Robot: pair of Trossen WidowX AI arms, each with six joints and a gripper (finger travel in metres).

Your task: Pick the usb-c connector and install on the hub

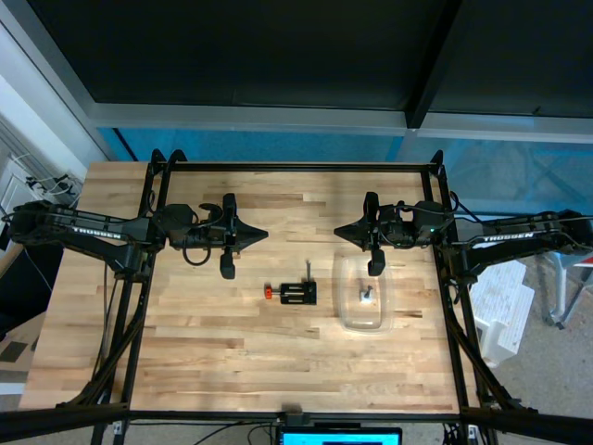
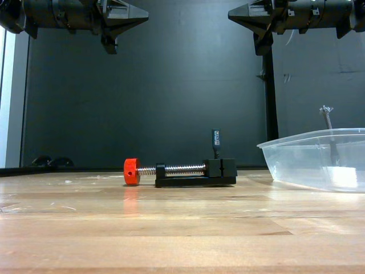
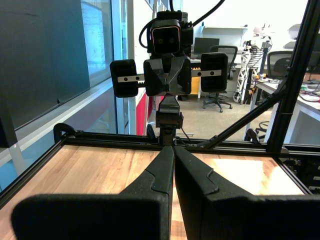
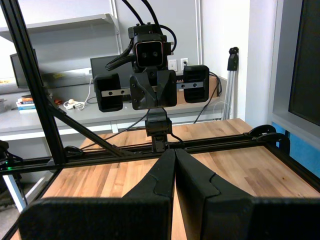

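Step in hand, I reckon: the pick, not yet begun. My left gripper (image 1: 261, 235) sits upper left of centre in the high view and my right gripper (image 1: 341, 231) upper right. Both have fingers pressed together, holding nothing, well above the worktop (image 1: 185, 362). The usb-c connector (image 1: 368, 295) looks to lie inside the clear tray (image 1: 345, 311), right of centre, w/ the hub (image 1: 298, 293) just left of it. Next: right gripper should open and drop into the tray; tiny part, needs a precise pinch.
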